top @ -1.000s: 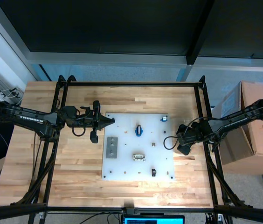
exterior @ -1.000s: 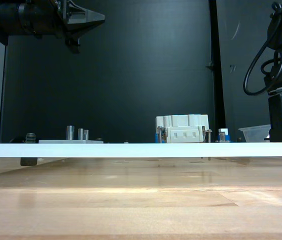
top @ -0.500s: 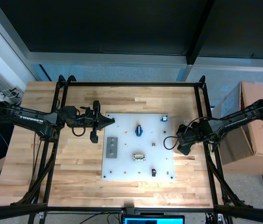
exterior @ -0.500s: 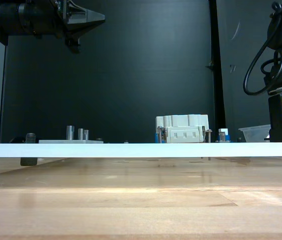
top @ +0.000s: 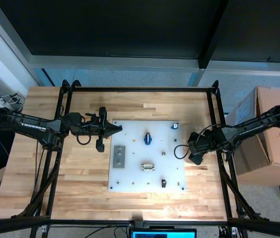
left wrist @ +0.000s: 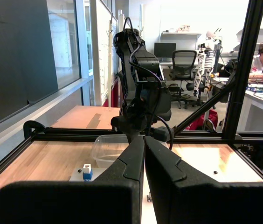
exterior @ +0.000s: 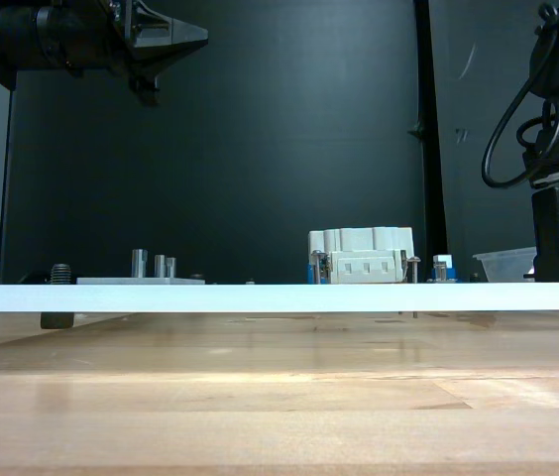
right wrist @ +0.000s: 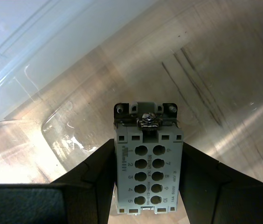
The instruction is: Remove the HAN10E connector from the taskboard and place in the container
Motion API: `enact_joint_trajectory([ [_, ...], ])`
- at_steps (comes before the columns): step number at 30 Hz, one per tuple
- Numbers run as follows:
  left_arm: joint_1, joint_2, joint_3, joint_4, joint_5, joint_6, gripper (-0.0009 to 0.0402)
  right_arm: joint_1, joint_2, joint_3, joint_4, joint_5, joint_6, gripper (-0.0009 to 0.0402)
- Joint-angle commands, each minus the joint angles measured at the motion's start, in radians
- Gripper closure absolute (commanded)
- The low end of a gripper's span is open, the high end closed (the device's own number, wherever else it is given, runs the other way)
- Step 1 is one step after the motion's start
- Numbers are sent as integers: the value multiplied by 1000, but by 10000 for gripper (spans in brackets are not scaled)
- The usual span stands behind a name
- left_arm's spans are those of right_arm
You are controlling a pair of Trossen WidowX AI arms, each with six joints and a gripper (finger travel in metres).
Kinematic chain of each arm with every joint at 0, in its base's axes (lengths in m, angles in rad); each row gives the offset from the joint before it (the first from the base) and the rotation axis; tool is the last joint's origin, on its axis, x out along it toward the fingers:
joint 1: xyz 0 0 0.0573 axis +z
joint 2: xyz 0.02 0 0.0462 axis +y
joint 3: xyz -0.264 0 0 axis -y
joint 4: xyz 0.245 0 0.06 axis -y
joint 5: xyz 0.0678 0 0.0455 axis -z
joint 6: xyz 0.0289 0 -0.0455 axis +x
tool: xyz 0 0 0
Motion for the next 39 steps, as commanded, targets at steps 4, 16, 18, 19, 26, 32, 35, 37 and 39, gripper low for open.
enact_joint_trajectory([
  [4,0,0,0,0,0,0,393,0,1,0,0,-21,18,329],
  [16,0,0,0,0,0,0,393,0,1,3,-1,-18,45,107],
  [18,0,0,0,0,0,0,393,0,1,3,-1,-18,48,87],
  [19,0,0,0,0,0,0,393,0,1,3,0,-18,48,80],
  [26,0,0,0,0,0,0,393,0,1,80,-71,-18,47,81],
  [32,0,0,0,0,0,0,393,0,1,195,-198,-18,48,100],
  [35,0,0,0,0,0,0,393,0,1,228,-223,-18,48,106],
  [37,0,0,0,0,0,0,393,0,1,235,-222,-16,48,110],
  [39,0,0,0,0,0,0,393,0,1,235,-206,-5,39,115],
])
